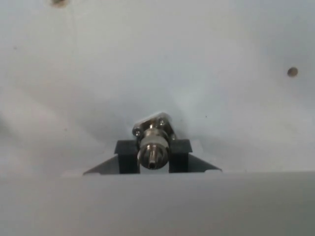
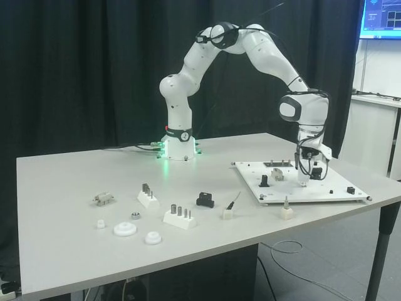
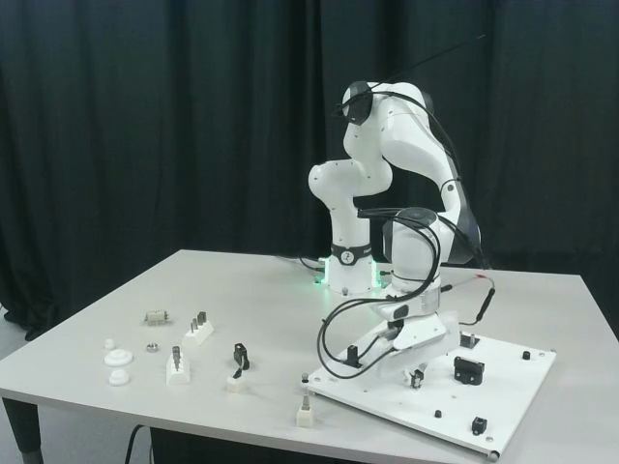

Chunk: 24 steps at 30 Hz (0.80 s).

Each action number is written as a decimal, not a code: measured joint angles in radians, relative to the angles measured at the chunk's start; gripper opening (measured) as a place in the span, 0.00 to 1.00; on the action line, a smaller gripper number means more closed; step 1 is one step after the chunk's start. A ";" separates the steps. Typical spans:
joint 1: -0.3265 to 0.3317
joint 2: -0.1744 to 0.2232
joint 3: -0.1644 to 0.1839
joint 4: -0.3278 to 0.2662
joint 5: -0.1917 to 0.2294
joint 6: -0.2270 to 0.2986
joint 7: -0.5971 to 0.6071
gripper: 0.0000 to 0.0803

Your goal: Insert BNC.

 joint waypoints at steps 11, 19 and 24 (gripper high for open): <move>0.005 -0.008 0.001 -0.019 0.000 0.027 0.208 0.15; 0.013 -0.023 0.001 -0.055 0.000 0.081 0.338 0.15; 0.018 -0.033 0.001 -0.079 0.000 0.119 0.436 0.15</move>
